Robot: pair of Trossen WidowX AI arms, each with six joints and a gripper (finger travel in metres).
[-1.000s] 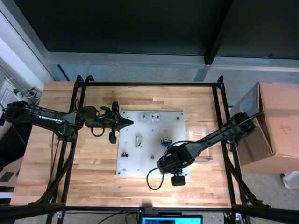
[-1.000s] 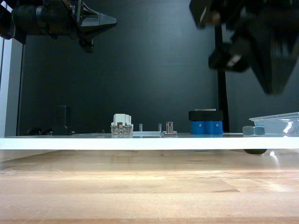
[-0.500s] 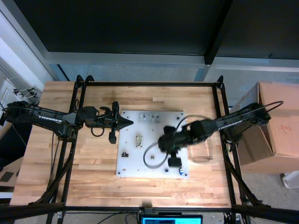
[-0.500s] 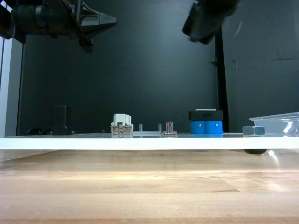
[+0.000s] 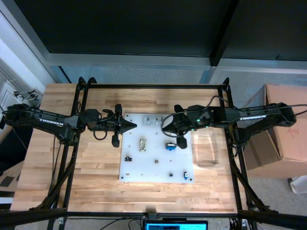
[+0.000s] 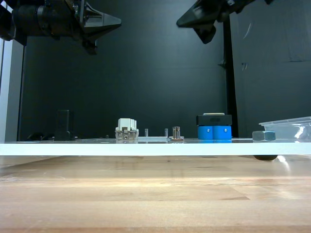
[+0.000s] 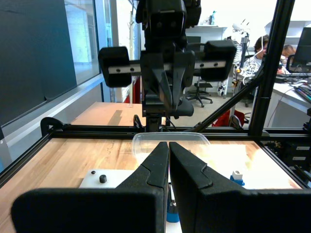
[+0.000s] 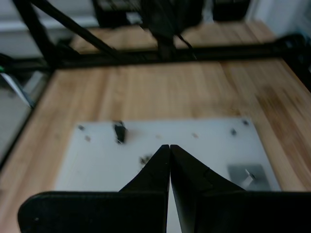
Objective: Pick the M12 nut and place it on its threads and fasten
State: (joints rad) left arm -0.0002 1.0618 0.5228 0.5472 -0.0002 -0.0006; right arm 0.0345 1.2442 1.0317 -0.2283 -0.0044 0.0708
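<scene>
The right gripper (image 6: 179,22) hangs high above the far half of the white board (image 5: 144,163). Its fingers (image 8: 158,165) are pressed together tip to tip with nothing between them, and they point left. The M12 nut (image 5: 185,175) is well apart from them, far below and toward the board's near right corner. There it sits on its stud, free of both grippers. In the low view the nut stands right at board level with no ribs showing under it. It seems to overlap the clear tray (image 6: 291,121) in that view, but the high view shows it on the board, just left of the tray's near end and outside it. From the fingers the right arm runs back almost level to the right, over the tray's far end, to its base at the right edge of the table (image 5: 96,187). The left gripper (image 6: 119,20) is also held high, over the board's far left edge, and well apart from the nut. Its fingers (image 7: 150,170) are closed on each other, hold nothing and point right. The two grippers face each other across the board at about the same height, with a gap between their tips. The left arm stretches back level to the left edge of the table.
</scene>
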